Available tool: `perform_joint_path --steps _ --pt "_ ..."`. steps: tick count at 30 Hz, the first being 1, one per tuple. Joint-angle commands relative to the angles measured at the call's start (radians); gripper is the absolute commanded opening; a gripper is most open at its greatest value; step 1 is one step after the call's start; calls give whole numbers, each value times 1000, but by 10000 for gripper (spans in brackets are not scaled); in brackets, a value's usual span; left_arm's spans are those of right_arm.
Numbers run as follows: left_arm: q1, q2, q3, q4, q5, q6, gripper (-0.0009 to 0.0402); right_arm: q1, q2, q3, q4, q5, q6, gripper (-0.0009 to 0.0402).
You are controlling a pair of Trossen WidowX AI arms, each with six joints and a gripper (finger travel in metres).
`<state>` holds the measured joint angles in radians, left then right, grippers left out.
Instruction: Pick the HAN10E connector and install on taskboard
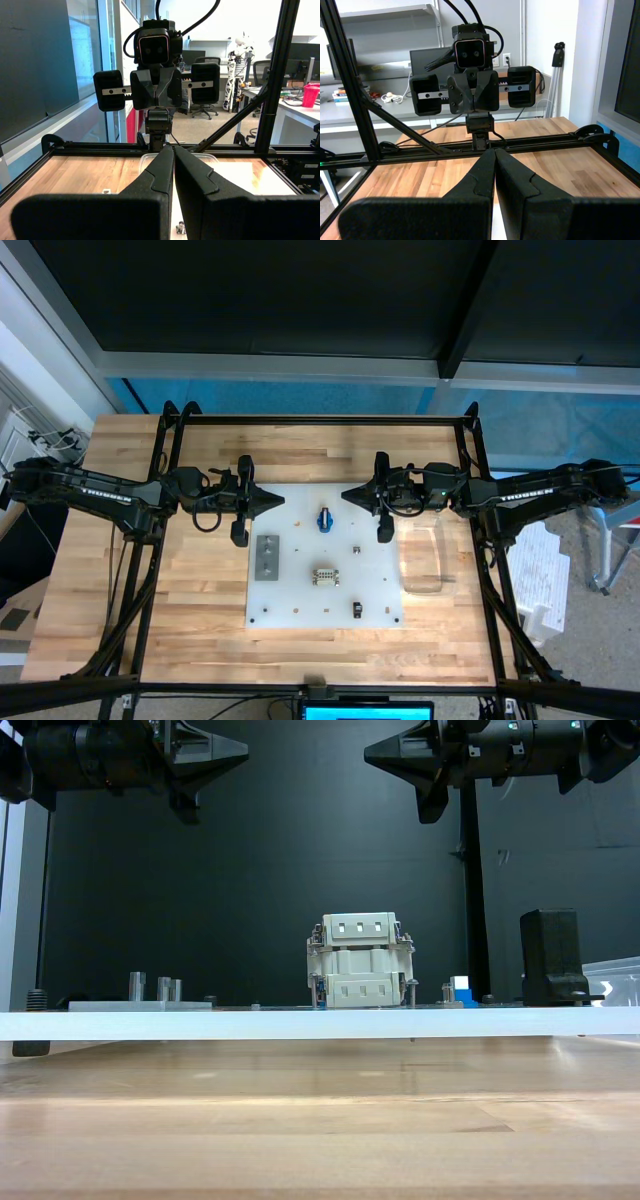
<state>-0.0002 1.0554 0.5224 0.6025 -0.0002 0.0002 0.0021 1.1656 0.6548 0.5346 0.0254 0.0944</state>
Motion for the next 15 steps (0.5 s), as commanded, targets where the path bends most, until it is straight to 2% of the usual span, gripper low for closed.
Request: perform_joint_path --steps 1,15 --pt "0 0 0 0 0 0 1 1 1 -12 16 0 1 0" --pt "0 0 0 0 0 0 1 1 1 -14 23 0 2 0"
